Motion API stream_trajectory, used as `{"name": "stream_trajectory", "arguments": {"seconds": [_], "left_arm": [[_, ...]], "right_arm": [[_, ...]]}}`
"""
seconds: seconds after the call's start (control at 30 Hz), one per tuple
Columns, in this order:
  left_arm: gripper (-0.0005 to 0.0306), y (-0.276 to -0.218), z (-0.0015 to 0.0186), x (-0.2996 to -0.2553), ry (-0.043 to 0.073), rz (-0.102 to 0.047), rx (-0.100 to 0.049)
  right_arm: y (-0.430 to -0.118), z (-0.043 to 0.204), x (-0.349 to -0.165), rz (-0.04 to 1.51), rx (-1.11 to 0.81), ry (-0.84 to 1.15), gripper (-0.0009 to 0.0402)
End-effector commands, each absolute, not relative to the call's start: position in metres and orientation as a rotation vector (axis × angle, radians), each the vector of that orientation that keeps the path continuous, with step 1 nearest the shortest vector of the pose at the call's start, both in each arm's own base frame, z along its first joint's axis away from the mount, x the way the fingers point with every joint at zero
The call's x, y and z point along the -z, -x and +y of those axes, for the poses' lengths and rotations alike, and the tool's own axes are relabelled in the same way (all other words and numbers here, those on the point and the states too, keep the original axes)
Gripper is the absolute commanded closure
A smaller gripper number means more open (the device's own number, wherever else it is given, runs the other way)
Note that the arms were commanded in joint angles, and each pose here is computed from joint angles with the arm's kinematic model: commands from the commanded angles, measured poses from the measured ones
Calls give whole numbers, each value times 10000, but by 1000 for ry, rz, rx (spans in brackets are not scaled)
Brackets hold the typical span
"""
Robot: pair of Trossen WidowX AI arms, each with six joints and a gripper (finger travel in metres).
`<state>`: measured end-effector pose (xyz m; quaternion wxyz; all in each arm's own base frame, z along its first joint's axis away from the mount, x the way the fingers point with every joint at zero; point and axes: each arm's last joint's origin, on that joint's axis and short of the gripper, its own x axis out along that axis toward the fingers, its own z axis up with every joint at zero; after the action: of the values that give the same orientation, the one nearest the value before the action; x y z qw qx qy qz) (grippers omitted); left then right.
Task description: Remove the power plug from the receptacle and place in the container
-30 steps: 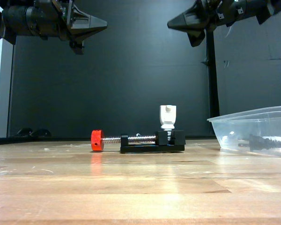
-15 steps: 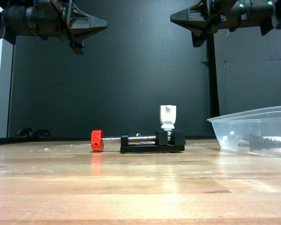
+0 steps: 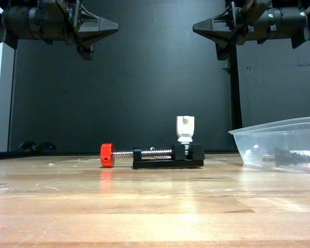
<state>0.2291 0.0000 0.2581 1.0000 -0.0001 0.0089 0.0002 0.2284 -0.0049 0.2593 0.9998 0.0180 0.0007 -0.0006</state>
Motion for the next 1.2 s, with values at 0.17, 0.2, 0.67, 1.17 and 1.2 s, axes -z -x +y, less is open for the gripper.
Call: {"name": "stream_trajectory", "arguments": {"seconds": [0.17,0.2,0.67,1.17,1.2], "left_arm": [[300,-2292,1,-2580,0,18,-1],[300,-2292,0,-2580,0,18,0],[300,-2292,1,-2580,0,18,-1],[300,-2292,1,-2580,0,18,-1],[300,-2292,0,-2580,0,18,0]], "right_arm": [[-2289,-46,-2590,4,-4,-38,393],[-2290,-47,-2592,4,-4,-43,393],[-2290,-46,-2591,5,-4,-45,393],[-2290,-47,-2588,8,-3,-45,393],[-2290,-46,-2588,9,-4,-45,393]]}}
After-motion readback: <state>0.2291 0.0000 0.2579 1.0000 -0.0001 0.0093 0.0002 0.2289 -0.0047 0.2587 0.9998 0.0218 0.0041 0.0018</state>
